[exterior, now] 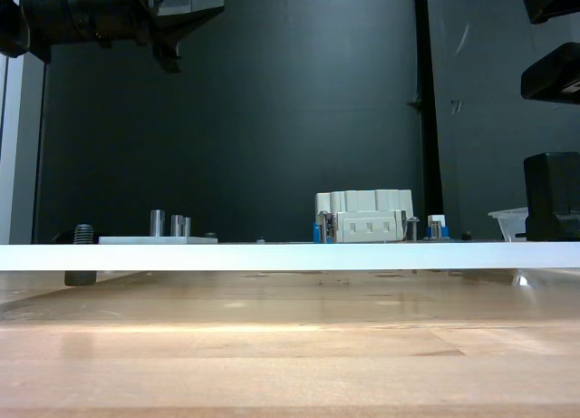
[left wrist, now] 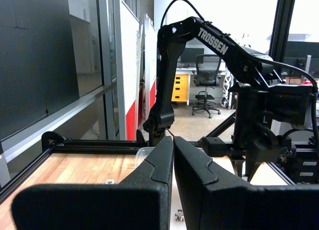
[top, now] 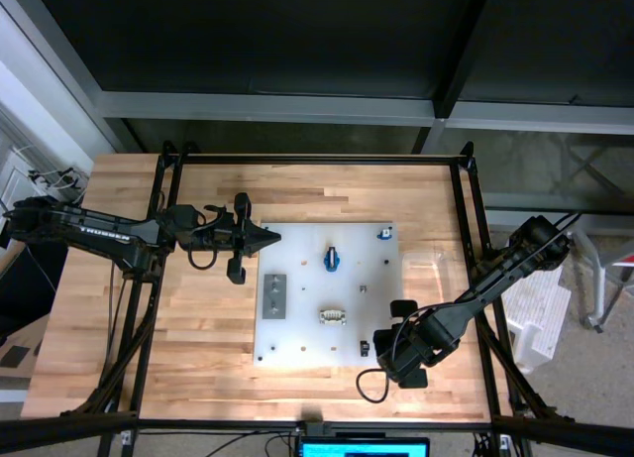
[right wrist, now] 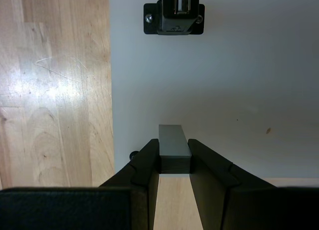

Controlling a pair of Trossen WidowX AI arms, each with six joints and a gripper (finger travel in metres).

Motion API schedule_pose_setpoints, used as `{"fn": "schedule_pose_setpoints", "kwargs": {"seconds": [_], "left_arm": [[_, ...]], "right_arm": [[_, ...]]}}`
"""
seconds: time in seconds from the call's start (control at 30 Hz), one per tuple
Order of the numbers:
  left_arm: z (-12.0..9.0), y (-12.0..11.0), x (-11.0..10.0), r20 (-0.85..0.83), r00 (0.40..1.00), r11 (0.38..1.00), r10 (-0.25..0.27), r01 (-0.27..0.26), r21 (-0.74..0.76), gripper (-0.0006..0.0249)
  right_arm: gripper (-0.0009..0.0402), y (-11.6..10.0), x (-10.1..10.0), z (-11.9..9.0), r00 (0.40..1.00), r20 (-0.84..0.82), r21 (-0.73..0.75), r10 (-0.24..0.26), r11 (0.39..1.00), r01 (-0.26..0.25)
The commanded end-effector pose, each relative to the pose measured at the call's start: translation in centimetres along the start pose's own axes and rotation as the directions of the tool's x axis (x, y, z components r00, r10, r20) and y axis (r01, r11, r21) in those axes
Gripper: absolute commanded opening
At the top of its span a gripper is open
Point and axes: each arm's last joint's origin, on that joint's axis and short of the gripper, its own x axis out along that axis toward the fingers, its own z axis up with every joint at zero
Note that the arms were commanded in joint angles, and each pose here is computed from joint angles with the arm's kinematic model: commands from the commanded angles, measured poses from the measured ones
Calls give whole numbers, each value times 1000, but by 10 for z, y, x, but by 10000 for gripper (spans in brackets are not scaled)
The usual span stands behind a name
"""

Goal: Pick the 16mm bar and install on taskboard

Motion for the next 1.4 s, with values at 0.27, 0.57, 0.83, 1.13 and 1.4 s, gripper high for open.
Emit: {"fn": "schedule_pose_setpoints", "kwargs": {"seconds": [0.27,0.57,0.83,1.13,1.4], "left_arm": [[0,0,0,1,1000,1000,0,0,0,0],[0,0,0,0,1000,1000,0,0,0,0],[0,0,0,0,1000,1000,0,0,0,0],[0,0,0,0,1000,1000,0,0,0,0],[0,0,0,0,1000,1000,0,0,0,0]], "right_arm": [[7,0,2,0,1000,4,0,2,1000,-2],[7,-2,10,-4,1000,3,0,-1,1000,1],[7,-3,19,-7,1000,8,1,4,1000,-4],[34,-3,20,-7,1000,17,-1,1,1000,-1],[118,-2,20,-7,1000,18,-2,4,1000,-4]]}}
